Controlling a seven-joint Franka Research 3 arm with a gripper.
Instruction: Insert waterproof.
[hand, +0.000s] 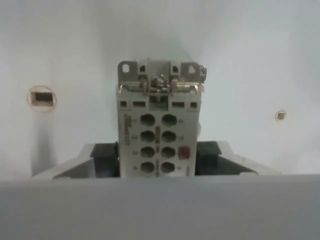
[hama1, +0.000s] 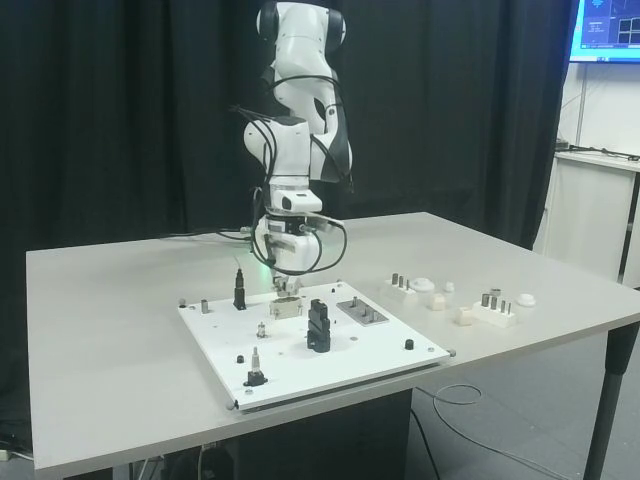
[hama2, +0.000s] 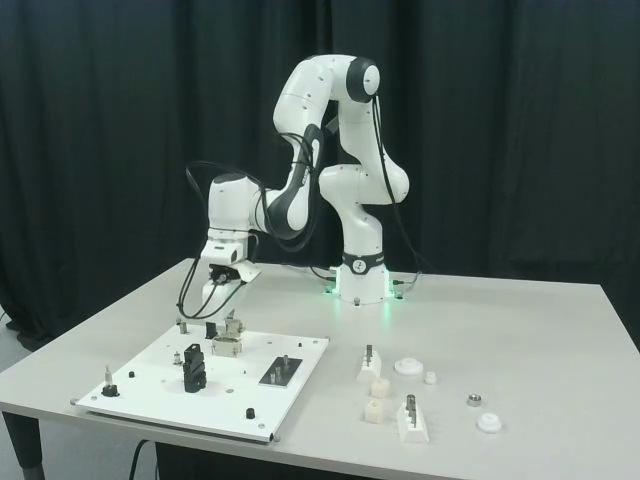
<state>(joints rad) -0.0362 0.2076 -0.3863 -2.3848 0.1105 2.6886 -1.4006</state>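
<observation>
Facing the wrist camera, the waterproof connector (hand: 159, 127) is being shown end-on, with two columns of round contact holes in its pale face and a metal latch clip (hand: 160, 82) across one end. It is being held upright between the two fingers of the gripper (hama1: 285, 291), which are being kept clamped on its sides; the black finger pads (hand: 106, 159) are seen pressed against the connector body. The connector is being positioned just above a pale socket housing (hama1: 284, 307) mounted on the white board (hama2: 150, 400); whether the two are touching cannot be told.

On the same board, a black block (hama1: 317, 326), a grey metal plate (hama1: 362, 313), and several small upright black and metal fittings are being displayed, among them a black post (hama1: 240, 292) near the gripper.

The board is being supported by the grey table (hama2: 540, 340). Beside the board, well apart from the gripper, small white parts (hama2: 408, 367) and white holders with grey pins (hama1: 497, 309) are being kept on the tabletop. The white arm (hama2: 330, 180) is being bent over from its base (hama2: 362, 283) toward the board. Black curtains are being hung behind the table.
</observation>
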